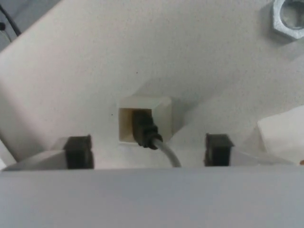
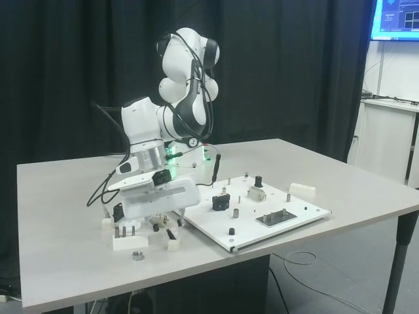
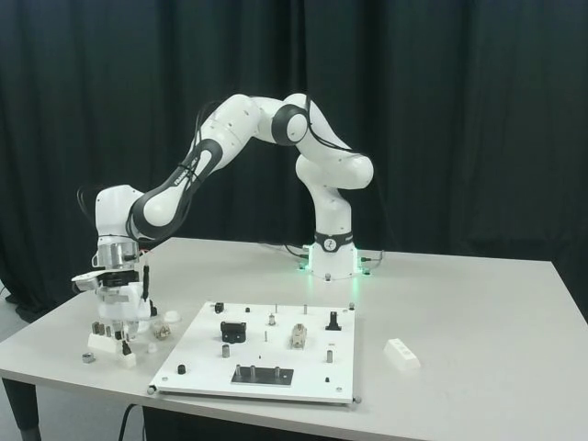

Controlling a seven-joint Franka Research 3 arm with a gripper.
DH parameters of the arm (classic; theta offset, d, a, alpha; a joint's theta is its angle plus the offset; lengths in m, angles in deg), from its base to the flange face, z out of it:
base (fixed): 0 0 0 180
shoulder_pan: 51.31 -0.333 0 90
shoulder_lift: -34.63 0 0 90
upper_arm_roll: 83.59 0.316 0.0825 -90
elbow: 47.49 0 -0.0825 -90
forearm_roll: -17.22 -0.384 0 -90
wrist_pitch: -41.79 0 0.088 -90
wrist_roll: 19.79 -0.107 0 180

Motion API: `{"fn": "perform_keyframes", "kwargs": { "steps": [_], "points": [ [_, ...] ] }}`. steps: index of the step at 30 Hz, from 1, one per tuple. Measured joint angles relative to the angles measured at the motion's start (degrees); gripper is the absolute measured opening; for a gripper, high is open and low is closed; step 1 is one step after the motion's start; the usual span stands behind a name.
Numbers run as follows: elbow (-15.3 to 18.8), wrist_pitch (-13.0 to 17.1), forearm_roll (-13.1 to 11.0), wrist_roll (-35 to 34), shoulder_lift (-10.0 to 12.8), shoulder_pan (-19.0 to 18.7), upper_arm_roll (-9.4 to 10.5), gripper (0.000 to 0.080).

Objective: Pick USB.

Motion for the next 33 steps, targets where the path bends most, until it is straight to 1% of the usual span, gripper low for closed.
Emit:
{"fn": "perform_keyframes", "kwargs": {
  "steps": [5, 6, 11, 12, 20, 21, 29, 33],
  "points": [
    [-0.03, 0.00, 0.00, 0.00, 0.00, 0.15, 0.00, 0.0708],
    [-0.04, 0.00, 0.00, 0.00, 0.00, 0.16, 0.00, 0.0348],
    [-0.06, -0.02, 0.00, 0.00, 0.00, 0.17, 0.00, 0.0348],
    [-0.06, -0.03, 0.00, 0.00, 0.00, 0.17, 0.00, 0.0166],
    [-0.12, -0.14, 0.00, 0.00, 0.00, 0.17, 0.00, 0.0166],
    [-0.13, -0.15, 0.00, 0.00, 0.00, 0.17, 0.00, 0.0027],
    [-0.61, -0.51, 0.00, 0.00, 0.00, 0.17, 0.00, 0.0027],
    [-1.52, -1.54, 0.00, -0.02, 0.00, 0.18, -0.02, 0.0027]
  ]
}}
